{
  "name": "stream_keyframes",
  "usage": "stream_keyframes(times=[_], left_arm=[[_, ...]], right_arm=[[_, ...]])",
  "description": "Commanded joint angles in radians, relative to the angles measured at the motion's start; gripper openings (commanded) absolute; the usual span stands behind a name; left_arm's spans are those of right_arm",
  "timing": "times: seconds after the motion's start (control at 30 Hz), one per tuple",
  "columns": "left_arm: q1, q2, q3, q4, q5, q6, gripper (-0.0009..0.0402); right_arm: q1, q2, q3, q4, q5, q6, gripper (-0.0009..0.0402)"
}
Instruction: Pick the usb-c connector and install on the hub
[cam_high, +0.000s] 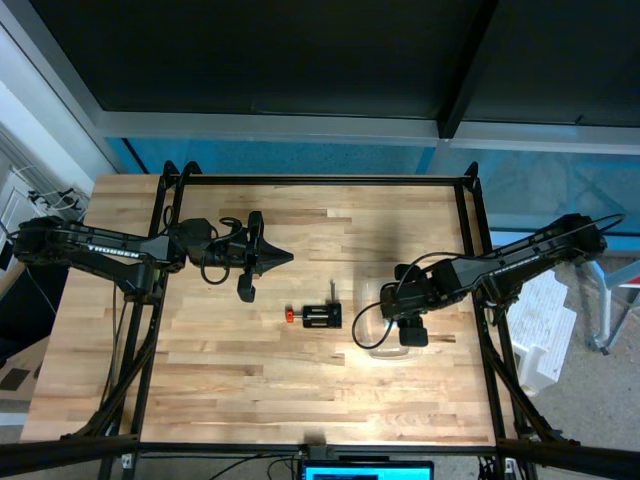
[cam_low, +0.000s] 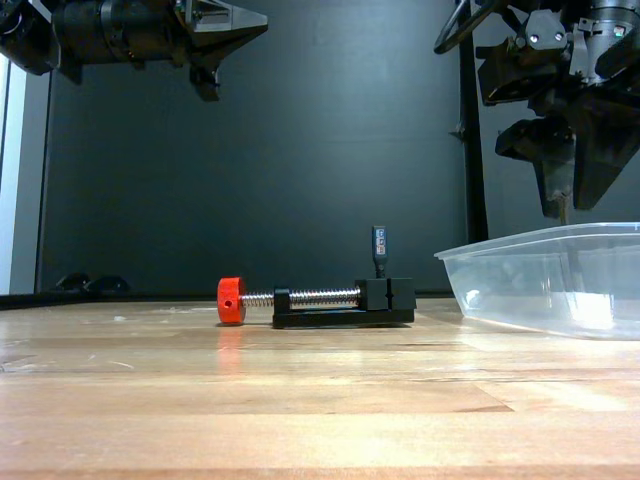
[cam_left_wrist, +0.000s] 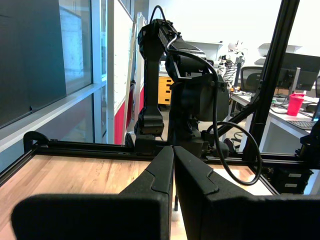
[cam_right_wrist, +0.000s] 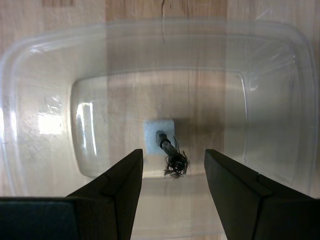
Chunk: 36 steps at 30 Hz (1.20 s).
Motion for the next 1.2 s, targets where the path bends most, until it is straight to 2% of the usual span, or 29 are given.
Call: stream_keyframes(times=[0.03, 0.6, 0.9, 1.2], left_arm=[[0.0, 0.0, 0.0, 0.0, 0.0, 0.0, 0.0], [0.0, 0.0, 0.0, 0.0, 0.0, 0.0, 0.0], [0.0, 0.0, 0.0, 0.0, 0.0, 0.0, 0.0], [0.0, 0.0, 0.0, 0.0, 0.0, 0.0, 0.0]], right_arm=[[0.001, 0.032, 0.0, 0.003, 0.0, -0.003, 0.0173], [0.003, 0.15, -0.016, 0.064, -0.005, -0.04, 0.0166], [0.005, 0.151, -0.016, 0.065, -0.013, -0.049, 0.0124], [0.007, 0.151, -0.017, 0.064, -0.013, -0.048, 0.0062]])
